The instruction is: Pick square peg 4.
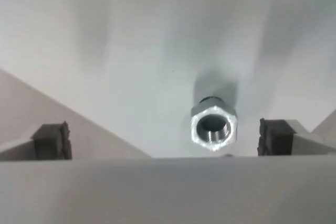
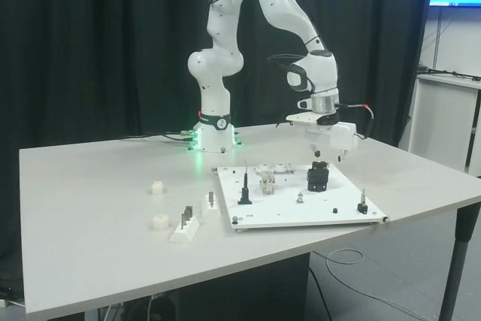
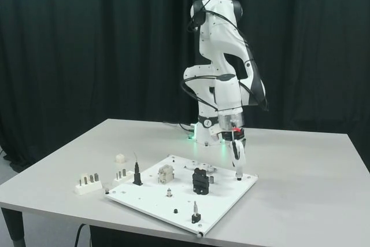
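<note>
Plainly, the pincer (image 1: 163, 140) hangs low over the far corner of the white board (image 2: 278, 216) on the grey desk (image 2: 90, 186), its jaws spread wide with nothing between them that they touch. In the wrist view the two black fingertips (image 1: 51, 141) stand far apart, and a metal hexagonal fitting (image 1: 213, 127) with a threaded bore stands upright on the white surface beneath, much nearer one fingertip than the other, clear of both.

Which piece is square peg 4 cannot be told. Small upright pegs (image 2: 184, 218) sit in a white holder (image 2: 183, 232) on the bare desk beside the board's opposite edge, well apart from the pincer; a second small holder (image 2: 210, 208) stands just beside it. A black block (image 2: 317, 177) stands on the board near the pincer, below and beside it in the first room view.
</note>
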Action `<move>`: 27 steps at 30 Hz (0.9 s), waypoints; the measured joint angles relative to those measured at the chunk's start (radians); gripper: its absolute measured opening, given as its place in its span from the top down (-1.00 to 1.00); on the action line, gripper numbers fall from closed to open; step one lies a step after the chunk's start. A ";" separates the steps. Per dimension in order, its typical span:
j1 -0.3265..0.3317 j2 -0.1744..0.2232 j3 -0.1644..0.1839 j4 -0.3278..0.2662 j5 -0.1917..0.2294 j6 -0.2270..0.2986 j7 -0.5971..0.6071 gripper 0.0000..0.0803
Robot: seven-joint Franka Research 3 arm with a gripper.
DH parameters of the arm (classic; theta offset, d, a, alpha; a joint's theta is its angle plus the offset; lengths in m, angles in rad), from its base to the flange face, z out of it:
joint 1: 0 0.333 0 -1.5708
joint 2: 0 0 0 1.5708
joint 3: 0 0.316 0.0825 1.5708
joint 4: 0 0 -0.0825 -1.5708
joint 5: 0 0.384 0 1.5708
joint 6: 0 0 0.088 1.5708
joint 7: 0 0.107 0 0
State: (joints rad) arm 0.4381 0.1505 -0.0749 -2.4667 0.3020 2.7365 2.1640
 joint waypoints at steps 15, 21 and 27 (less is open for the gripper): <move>0.001 -0.051 -0.008 0.016 -0.135 -0.061 -0.027 -0.99; 0.003 -0.054 -0.005 0.021 -0.219 -0.061 -0.078 -0.99; 0.003 -0.056 0.001 0.026 -0.272 -0.059 -0.157 -0.99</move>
State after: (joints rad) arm 0.4407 0.0946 -0.0740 -2.4410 0.0298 2.6772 2.0070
